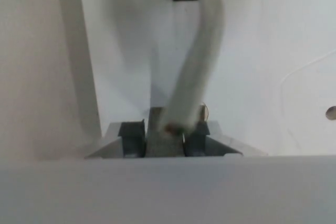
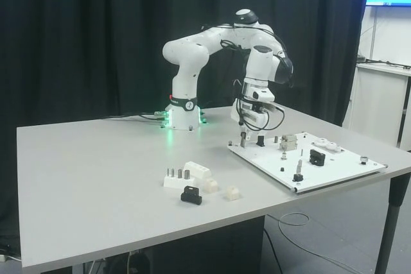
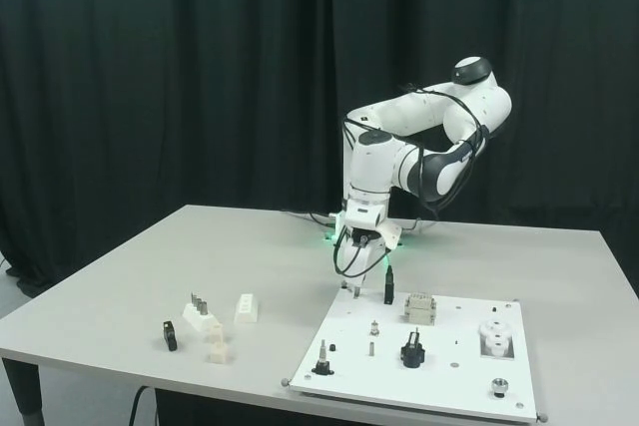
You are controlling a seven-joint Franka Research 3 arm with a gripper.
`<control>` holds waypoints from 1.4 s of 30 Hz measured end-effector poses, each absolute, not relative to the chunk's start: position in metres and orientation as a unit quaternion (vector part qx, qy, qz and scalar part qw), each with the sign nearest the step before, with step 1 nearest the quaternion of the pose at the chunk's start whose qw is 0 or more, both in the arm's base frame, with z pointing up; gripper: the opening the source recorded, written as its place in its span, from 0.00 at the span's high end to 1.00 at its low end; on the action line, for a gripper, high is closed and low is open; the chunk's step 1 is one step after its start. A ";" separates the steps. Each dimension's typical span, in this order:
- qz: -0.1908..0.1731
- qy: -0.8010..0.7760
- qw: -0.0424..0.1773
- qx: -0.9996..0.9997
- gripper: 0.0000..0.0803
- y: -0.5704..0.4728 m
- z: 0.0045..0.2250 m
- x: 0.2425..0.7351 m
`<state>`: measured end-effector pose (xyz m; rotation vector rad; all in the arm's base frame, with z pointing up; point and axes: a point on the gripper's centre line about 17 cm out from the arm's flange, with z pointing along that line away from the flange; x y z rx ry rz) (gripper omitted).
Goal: Insert square peg 4.
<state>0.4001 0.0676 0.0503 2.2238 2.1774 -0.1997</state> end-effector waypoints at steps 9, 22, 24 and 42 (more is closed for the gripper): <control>-0.061 0.698 0.012 0.714 0.81 0.069 0.050 0.401; -0.056 0.697 0.016 0.715 0.81 0.069 0.050 0.405; -0.055 0.697 0.017 0.715 0.81 0.070 0.050 0.406; -0.048 0.697 0.019 0.715 0.81 0.075 0.049 0.411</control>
